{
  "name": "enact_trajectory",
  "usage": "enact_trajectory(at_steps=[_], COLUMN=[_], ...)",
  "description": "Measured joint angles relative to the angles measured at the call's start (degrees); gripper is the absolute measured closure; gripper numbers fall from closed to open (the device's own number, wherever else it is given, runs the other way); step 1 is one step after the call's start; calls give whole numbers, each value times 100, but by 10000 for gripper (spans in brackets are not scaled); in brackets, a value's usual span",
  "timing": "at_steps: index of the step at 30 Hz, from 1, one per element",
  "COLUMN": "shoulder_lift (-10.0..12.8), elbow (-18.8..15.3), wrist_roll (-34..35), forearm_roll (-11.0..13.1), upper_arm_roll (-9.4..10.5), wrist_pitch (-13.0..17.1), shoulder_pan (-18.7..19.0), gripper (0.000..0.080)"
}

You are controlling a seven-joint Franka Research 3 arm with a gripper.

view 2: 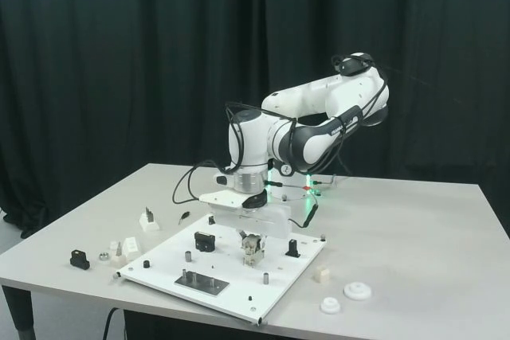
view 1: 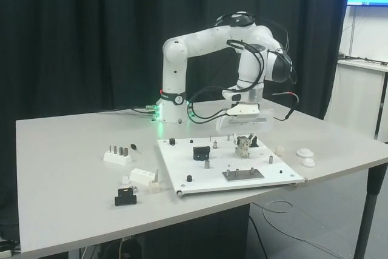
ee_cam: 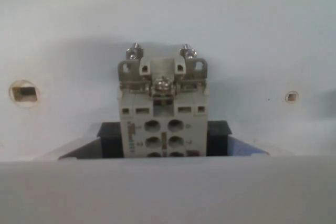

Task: Insert waterproof.

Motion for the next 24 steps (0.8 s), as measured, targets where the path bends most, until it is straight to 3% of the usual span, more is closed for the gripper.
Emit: enact_trajectory(at_steps=[24], shoulder_lift=[0], elbow=[-2], wrist_roll=[-201], forearm_roll=[-50], upper_arm_roll=[-7], wrist_pitch=[-52], shoulder_pan=[12], gripper=[488])
